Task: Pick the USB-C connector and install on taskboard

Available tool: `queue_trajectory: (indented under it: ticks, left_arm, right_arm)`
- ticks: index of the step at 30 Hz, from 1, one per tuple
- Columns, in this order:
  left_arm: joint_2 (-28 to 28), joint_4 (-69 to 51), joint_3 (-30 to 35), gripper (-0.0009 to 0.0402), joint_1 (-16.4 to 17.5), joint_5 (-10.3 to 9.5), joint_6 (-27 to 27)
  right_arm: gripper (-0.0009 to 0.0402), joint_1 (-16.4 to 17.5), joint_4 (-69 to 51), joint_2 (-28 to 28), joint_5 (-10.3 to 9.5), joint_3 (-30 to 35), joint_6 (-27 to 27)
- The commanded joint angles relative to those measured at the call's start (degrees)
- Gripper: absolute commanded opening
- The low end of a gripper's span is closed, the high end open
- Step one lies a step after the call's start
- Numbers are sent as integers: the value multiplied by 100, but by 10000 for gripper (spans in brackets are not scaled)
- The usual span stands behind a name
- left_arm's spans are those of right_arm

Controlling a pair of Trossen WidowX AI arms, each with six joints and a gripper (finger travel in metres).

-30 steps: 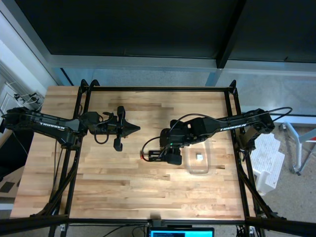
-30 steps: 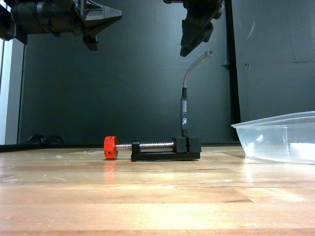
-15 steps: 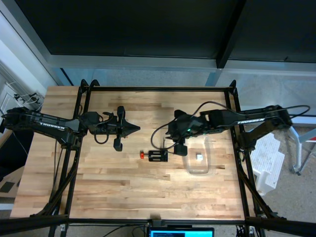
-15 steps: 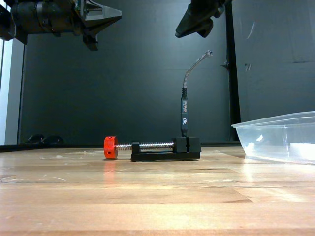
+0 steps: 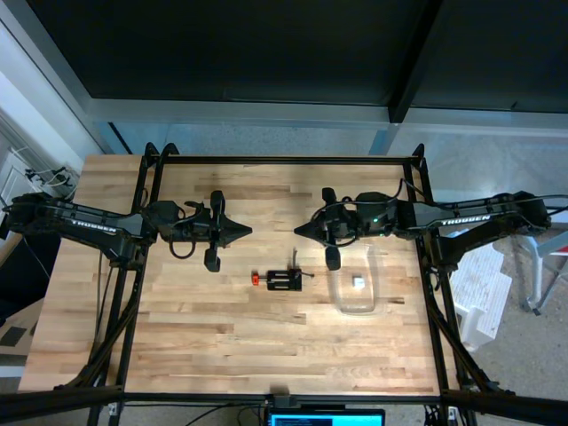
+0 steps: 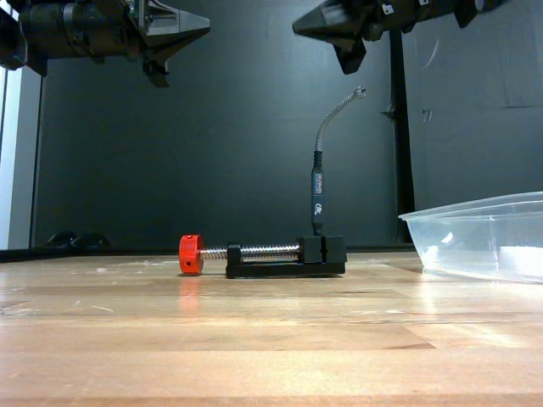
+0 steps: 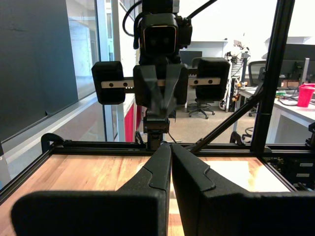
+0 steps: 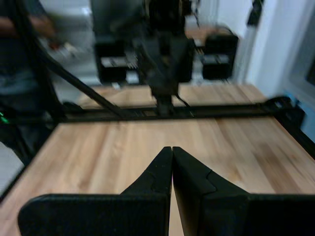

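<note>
Clearance is what I am watching here. The USB-C connector is standing bolt upright, its long axis vertical. Its lower end is sitting in the taskboard at the end opposite the red-orange knob, and a springy silver lead is curling up from its top. The taskboard is lying flat on the wooden surface, knob pointing toward the left arm's side. The right gripper is hovering well above the taskboard, a touch toward the knob from the connector, its jaws clenching together on nothing and pointing sideways rather than down. The left gripper is hanging at about the same height over the knob end, its jaws likewise clenching empty. That is making the right arm the nearer one, with the plug standing below its jaws. To my eye the connector is already looking seated, so any coming move is turning on passing high enough above the taskboard to miss that lead.
</note>
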Motion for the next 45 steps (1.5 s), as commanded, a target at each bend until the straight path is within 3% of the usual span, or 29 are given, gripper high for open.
queue_trajectory:
  ticks: [1, 13, 45]
  left_arm:
    - [0, 2, 0, 0, 0, 2, 0]
    - [2, 2, 0, 0, 2, 2, 0]
    - [2, 2, 0, 0, 2, 2, 0]
  right_arm:
    - [0, -83, 632, -52, -42, -317, 76]
    - [0, -181, 2229, -188, -96, -1172, 162]
    - [0, -195, 2271, -210, -70, -1239, 103]
